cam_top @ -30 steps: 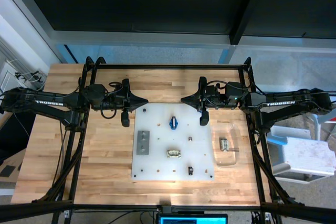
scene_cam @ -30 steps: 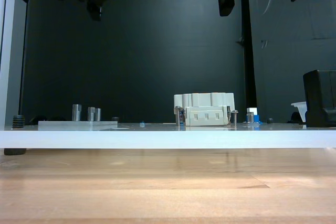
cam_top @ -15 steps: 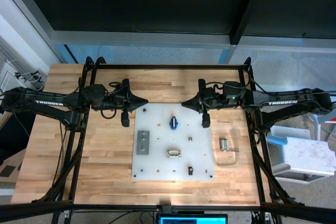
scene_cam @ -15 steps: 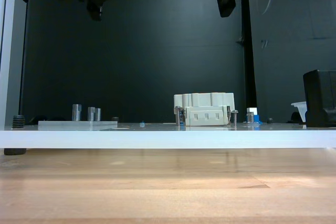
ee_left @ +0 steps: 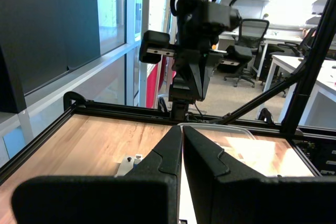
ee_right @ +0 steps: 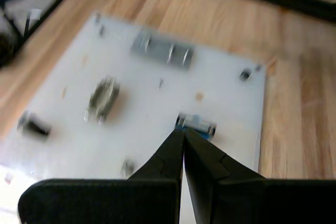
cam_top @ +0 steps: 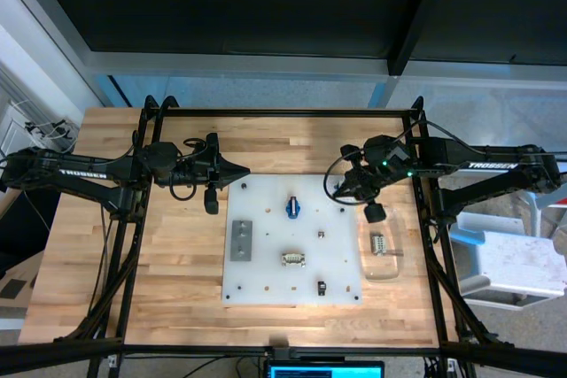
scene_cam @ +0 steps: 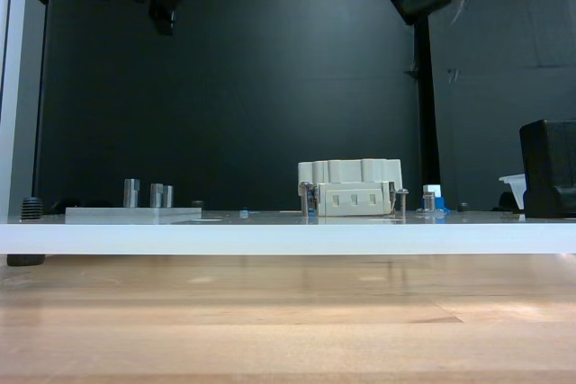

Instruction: Pick the HAN10E connector and install in the HAN10E hub

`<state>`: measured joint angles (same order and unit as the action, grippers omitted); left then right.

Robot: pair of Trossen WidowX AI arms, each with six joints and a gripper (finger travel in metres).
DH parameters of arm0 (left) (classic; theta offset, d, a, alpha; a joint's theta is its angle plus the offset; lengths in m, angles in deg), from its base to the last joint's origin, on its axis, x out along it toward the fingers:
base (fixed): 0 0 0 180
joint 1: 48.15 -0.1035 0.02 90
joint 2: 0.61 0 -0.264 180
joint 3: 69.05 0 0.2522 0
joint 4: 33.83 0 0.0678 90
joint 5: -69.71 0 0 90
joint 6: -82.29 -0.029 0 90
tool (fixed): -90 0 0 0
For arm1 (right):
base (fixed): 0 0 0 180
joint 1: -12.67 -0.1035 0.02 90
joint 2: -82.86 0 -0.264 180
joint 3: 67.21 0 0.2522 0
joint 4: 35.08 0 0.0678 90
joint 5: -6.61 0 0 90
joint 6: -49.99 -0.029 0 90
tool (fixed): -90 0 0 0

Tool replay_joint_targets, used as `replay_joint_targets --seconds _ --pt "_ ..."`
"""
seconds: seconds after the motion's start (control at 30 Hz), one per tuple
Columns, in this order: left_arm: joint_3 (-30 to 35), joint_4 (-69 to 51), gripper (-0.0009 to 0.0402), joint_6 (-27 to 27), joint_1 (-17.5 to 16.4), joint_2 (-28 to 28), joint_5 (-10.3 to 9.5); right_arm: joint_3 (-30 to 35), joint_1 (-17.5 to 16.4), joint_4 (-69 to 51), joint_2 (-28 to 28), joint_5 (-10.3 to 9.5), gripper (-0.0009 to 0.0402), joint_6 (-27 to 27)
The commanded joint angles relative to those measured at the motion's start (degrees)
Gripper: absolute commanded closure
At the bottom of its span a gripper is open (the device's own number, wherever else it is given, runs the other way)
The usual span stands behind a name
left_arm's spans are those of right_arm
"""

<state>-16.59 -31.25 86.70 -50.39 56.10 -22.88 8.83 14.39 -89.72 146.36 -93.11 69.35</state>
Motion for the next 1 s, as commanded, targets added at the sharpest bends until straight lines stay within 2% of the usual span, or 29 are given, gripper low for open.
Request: replay_joint_targets --seconds 0.03,0.27,0.6,0.77,0.87,1.0 --pt "0.02 0.02 0.0393 -0.07 -0.02 0.02 0.02 0.74 -0.76 -4.92 0.04 0.02 0.0393 3.28" --pt "0.02 0.04 0.0392 -0.07 -0.02 0.02 0.02 0.96 -3.39 -15.65 0.04 0.09 0.0393 12.79" --pt "0.02 0.04 0.0392 -0.07 -0.02 0.02 0.0 0.96 -6.38 -26.69 0.04 0.42 0.0393 17.14" --pt "0.02 0.02 0.0393 -0.07 0.0 0.02 0.02 0.96 -10.32 -29.33 0.04 2.03 0.0393 18.47" --pt "0.02 0.02 0.0392 -0.07 0.0 0.02 0.02 0.96 -13.29 -31.91 0.04 5.14 0.0393 21.33" --pt "0.02 0.04 0.0392 -0.07 0.0 0.02 0.02 0.92 -17.09 -35.1 0.9 7.39 0.0393 24.94"
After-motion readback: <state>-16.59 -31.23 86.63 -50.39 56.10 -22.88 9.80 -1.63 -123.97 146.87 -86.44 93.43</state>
